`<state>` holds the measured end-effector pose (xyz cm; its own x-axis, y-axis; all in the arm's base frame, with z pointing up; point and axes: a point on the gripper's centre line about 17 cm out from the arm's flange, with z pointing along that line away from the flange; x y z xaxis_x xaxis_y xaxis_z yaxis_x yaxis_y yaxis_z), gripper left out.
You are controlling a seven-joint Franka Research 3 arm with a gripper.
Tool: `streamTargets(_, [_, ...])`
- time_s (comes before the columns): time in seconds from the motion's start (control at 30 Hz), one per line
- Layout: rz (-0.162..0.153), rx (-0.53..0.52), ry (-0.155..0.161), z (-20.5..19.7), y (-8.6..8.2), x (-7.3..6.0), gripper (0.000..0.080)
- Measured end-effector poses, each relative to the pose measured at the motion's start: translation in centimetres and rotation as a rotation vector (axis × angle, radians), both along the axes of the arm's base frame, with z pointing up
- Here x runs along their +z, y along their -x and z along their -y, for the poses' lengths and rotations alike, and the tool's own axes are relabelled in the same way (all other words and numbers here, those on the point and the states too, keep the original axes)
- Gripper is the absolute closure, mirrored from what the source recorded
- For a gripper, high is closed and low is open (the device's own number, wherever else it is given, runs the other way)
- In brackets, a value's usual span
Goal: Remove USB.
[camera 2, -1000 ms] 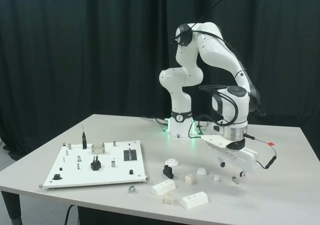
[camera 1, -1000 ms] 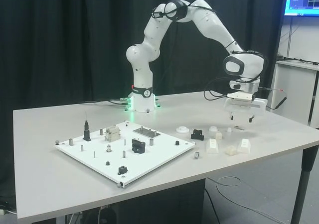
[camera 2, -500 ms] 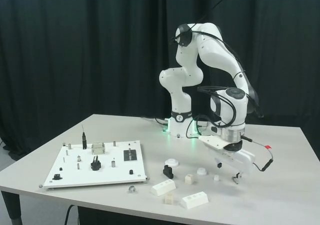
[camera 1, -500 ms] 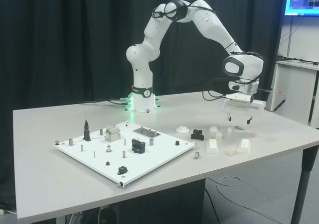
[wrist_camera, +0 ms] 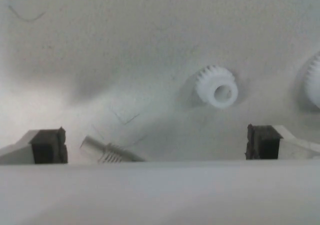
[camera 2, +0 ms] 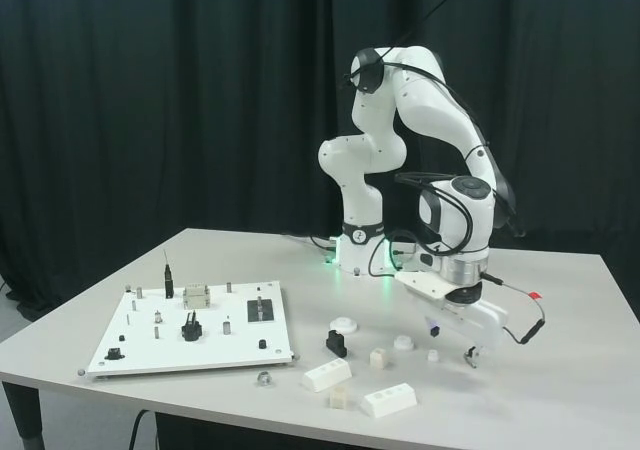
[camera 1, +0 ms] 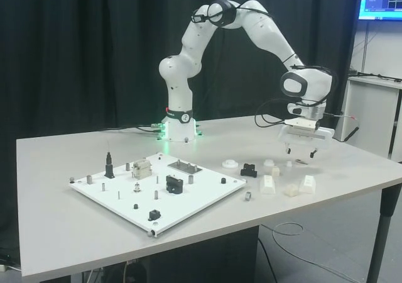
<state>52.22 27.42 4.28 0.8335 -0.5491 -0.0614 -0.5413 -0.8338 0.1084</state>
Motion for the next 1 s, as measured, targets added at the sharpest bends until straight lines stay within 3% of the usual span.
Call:
streamTargets(0.77, [-0.023,-0.003,0.034,2.1,-0.6,0.8,0.0003])
streamTargets(1.0, [-0.032,0.009,0.059,3.6,-1.0,1.1,0.0003])
